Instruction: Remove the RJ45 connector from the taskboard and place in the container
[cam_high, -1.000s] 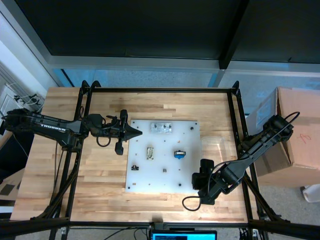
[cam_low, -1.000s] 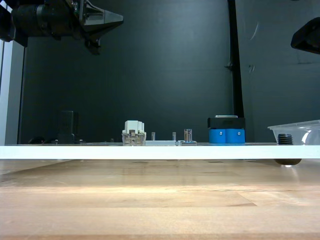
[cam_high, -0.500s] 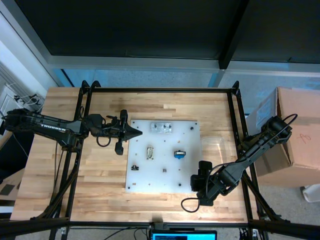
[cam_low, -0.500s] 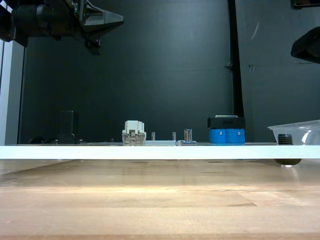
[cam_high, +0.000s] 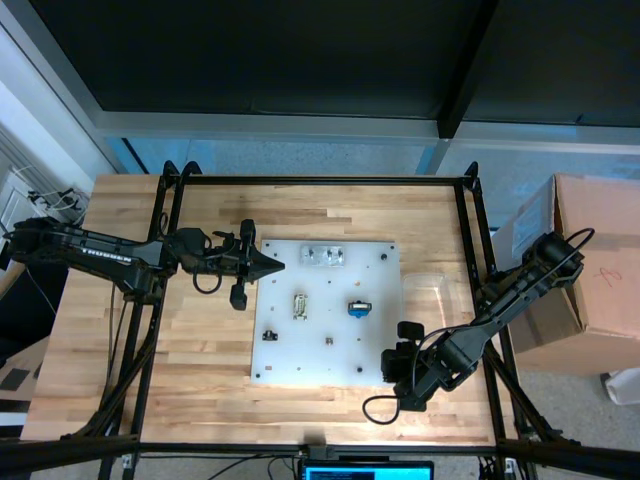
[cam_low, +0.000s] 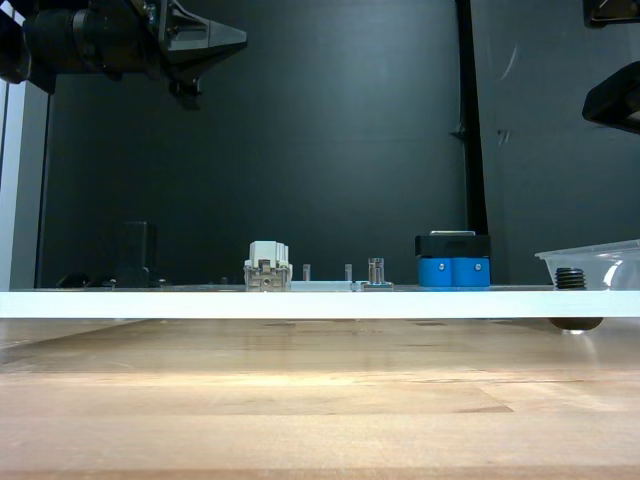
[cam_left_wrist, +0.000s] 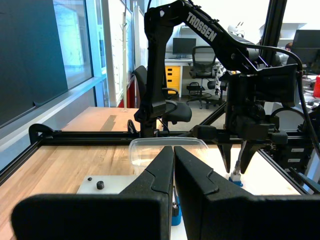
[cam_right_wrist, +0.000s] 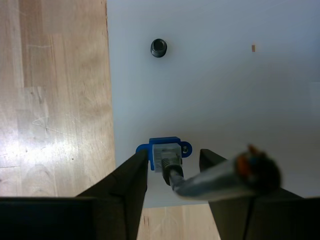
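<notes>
RJ45 connector (cam_right_wrist: 165, 157) (seemingly seated in its blue mount (cam_right_wrist: 145, 148), near-right on the taskboard (cam_high: 300, 350)) lies untouched between the spread jaws of the right gripper (cam_right_wrist: 173, 153); left gripper (cam_high: 272, 266), jaws pressed together, hovers over the board's left edge.

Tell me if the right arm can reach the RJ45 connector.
Likely yes: the right end effector hangs open straight above the RJ45 connector, seated in its blue mount; only its cable rises between. The left end effector, shut, hovers by the taskboard's left edge.
</notes>
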